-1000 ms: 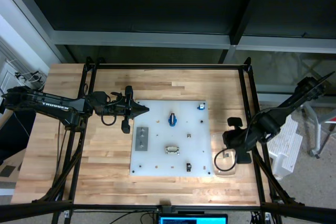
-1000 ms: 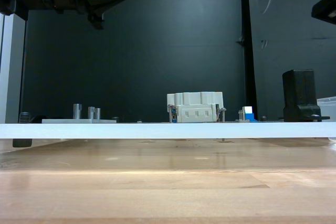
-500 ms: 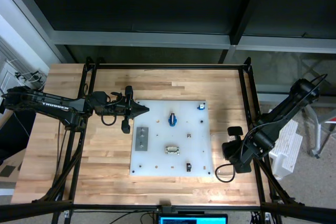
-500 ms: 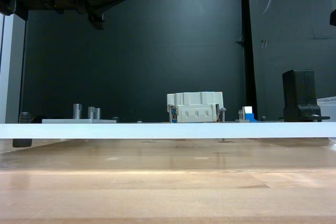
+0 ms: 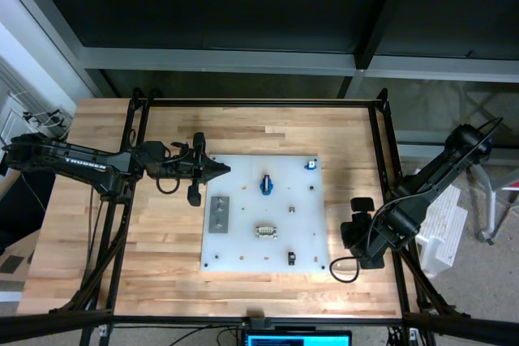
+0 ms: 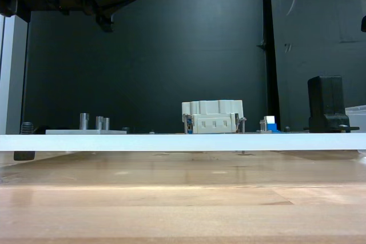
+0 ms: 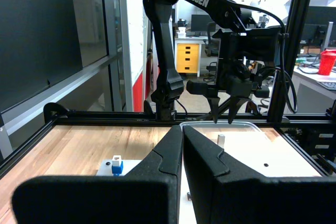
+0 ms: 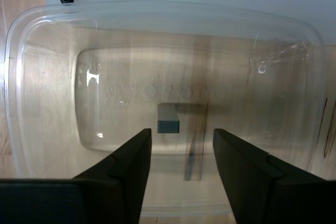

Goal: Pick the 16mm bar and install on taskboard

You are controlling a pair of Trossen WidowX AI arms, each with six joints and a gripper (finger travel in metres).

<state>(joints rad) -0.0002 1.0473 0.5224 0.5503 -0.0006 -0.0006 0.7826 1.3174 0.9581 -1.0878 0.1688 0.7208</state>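
Over at four o'clock from the middle of the large white square taskboard [image 5: 243, 242], just beside its edge, my right gripper [image 8: 181, 139] hangs above a clear plastic rounded tray [image 8: 31, 77] that sits on the pale wooden table [image 5: 122, 265]. My two black fingers [image 8: 131, 161] are spread wide and grasp nothing. On the tray's floor, in line with the gap between them, lies the 16mm bar [image 8: 168, 118], a short dark-grey metal stub with a paler upper face. It sits nearer one finger than the other and touches neither. How far my tips are above it I cannot tell. The board's white edge shows just past the tray's far rim.

My left gripper [image 5: 219, 169] is held high in the air at about ten o'clock of the board, over its far left corner, pointing toward three o'clock. Its fingers are pressed together with only a thin seam between them, and they carry nothing.

On the board, a flat grey metal block with two holes [image 5: 219, 212] lies at nine o'clock. A blue knob-like fitting [image 5: 266, 185] stands at twelve. A beige multi-pin connector [image 5: 265, 233] sits at six, close to the middle. A small black socket [image 5: 291, 259] stands at five, by the near edge. A small blue-and-white piece [image 5: 310, 165] sits in the corner at one o'clock.
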